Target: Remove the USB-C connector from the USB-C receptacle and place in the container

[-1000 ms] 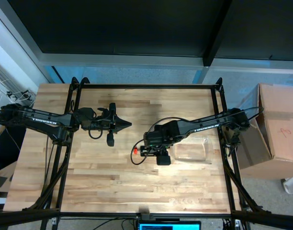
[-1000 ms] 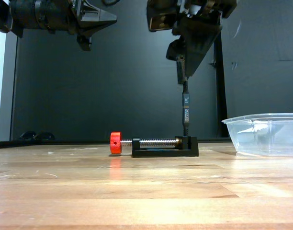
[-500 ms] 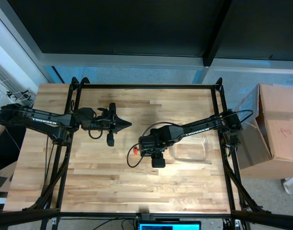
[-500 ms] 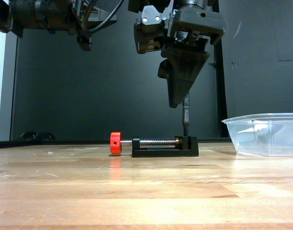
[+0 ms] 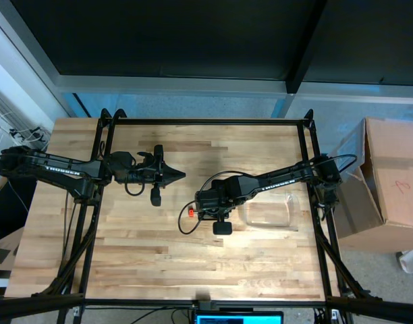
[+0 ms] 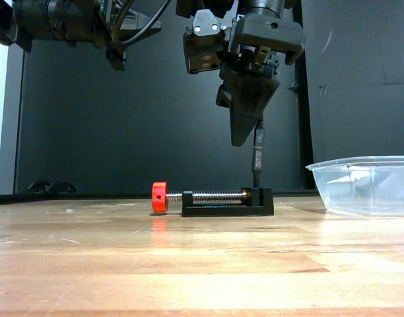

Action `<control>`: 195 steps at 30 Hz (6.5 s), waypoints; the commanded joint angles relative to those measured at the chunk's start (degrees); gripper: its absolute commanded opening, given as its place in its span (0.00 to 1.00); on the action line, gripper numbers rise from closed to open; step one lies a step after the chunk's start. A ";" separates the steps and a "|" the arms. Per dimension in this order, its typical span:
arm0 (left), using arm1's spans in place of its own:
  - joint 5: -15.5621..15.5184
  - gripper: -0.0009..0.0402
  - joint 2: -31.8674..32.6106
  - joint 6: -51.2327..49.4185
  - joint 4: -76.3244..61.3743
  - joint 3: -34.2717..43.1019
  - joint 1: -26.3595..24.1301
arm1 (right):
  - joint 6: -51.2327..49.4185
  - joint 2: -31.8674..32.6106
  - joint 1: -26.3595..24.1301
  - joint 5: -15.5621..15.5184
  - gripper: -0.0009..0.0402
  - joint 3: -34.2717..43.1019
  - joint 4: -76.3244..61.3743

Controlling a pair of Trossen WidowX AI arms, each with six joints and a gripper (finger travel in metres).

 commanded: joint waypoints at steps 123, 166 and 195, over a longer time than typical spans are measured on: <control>0.02 0.02 0.00 0.02 0.02 0.02 0.02 | 0.44 -7.74 1.95 4.26 0.03 -10.88 6.05; 0.02 0.02 0.00 0.04 0.00 0.02 0.02 | 5.57 -16.74 2.40 4.24 0.02 -8.28 6.69; 0.02 0.02 0.00 0.02 0.02 0.02 0.02 | 5.97 -20.11 4.48 4.20 0.02 -9.33 5.09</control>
